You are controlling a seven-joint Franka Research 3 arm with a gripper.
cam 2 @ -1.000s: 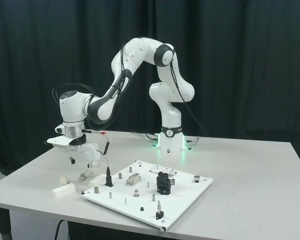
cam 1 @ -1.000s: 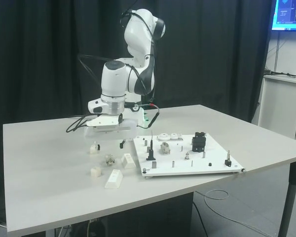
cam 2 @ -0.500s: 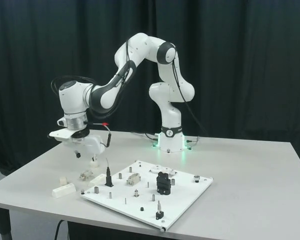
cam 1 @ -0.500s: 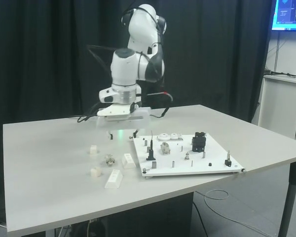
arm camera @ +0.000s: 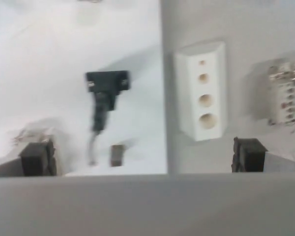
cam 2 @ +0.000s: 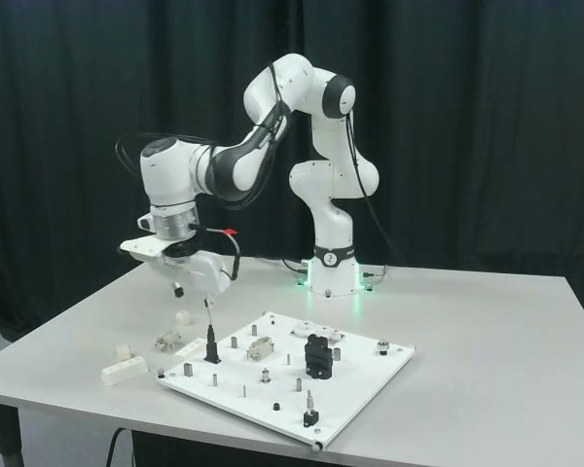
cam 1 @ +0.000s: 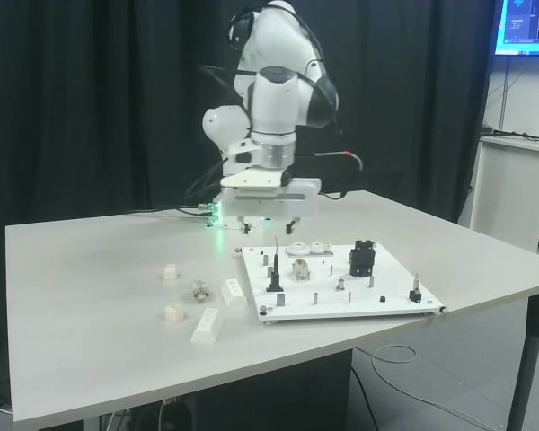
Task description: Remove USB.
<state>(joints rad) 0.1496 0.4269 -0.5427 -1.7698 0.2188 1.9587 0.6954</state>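
Two black fingertips [arm camera: 37, 158] of the claw [arm camera: 142, 157] stand spread wide apart in the wrist view, with nothing between them; the claw touches no object and hangs in the air above the near edge of the white board [cam 1: 341, 292]. In the second room view the claw [cam 2: 193, 291] hovers above and slightly to the 10 o'clock side of the USB plug [cam 2: 211, 348]. The USB plug [arm camera: 106, 88], a black body with a thin black stem rising from it, stands upright in its seat near the board's corner; in the first room view the same plug [cam 1: 274, 278] sits at the board's 9 o'clock edge.

Just off the board, on the grey table [cam 1: 90, 269], lies a white block with four holes in a row [arm camera: 201, 96], and beside it a grey multi-pin connector [arm camera: 285, 91]. Three further white blocks lie on the table: a long one [cam 1: 207, 325] toward 7 o'clock of the board, a small one [cam 1: 173, 312] next to it, and another small one [cam 1: 170, 270] farther back.

The board carries a black fixture [cam 1: 361, 259] near its middle, two white round parts [cam 1: 308, 248] at its far edge, a grey metal block [cam 1: 300, 268] and several short upright pegs, one [arm camera: 117, 154] of them just beside the plug. No container is in view. The arm's base [cam 2: 333, 272] shows a green light at its foot.
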